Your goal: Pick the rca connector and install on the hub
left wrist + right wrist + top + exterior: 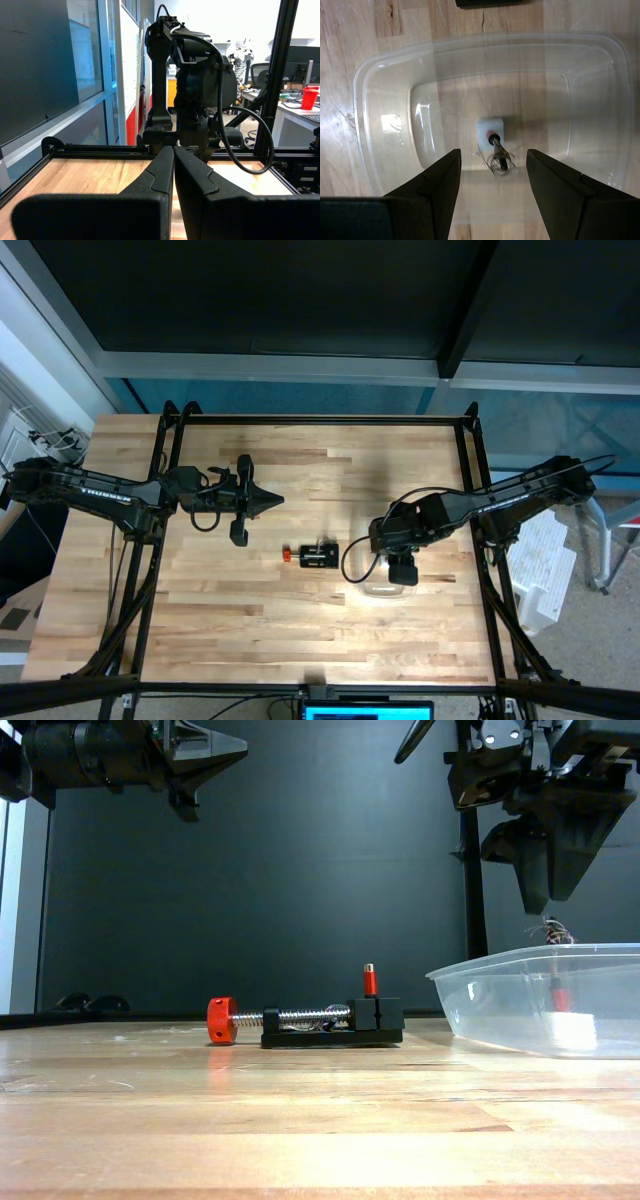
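While the left hand (174, 149) hangs pressed together high over the left of the bench (250, 620), the right hand (493, 154) hovers spread over the tiny dark-and-silvery rca connector (496, 145) in the clear plastic tray (485, 40). Picking seems the current step; next, a straight drop and pinch.

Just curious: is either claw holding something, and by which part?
Nothing is held. The right gripper hangs open over the plug in the tray; the left gripper is shut, empty, high above the table.
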`<state>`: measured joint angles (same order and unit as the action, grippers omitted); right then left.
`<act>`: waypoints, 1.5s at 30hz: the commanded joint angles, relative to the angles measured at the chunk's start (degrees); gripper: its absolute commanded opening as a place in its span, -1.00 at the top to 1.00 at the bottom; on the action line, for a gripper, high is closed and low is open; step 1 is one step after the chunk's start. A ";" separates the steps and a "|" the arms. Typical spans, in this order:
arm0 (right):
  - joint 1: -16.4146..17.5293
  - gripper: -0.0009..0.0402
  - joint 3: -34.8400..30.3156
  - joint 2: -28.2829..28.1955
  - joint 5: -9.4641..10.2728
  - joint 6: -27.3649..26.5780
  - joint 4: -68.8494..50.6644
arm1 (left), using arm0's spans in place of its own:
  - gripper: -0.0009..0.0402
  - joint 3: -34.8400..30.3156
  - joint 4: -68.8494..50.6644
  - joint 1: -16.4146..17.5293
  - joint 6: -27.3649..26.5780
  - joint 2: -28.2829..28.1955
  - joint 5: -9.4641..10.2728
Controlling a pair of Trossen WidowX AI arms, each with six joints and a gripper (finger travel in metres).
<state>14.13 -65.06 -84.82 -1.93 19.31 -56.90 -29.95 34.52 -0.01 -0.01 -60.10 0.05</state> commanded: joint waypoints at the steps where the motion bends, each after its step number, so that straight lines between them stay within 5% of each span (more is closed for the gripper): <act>1: 0.00 0.08 -0.07 -1.38 -0.02 -0.02 1.22 | 0.96 0.00 0.02 0.00 0.00 0.00 0.00; 18: -0.02 0.08 0.00 -8.41 0.00 -0.31 2.78 | 0.96 0.00 0.02 0.00 0.00 0.00 0.00; 45: -0.13 0.08 4.28 -9.49 0.02 -0.33 7.87 | 0.96 0.00 0.02 0.00 0.00 0.00 0.00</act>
<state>14.00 -60.95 -94.35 -1.91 18.96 -49.08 -29.93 34.54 -0.01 -0.03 -60.10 0.08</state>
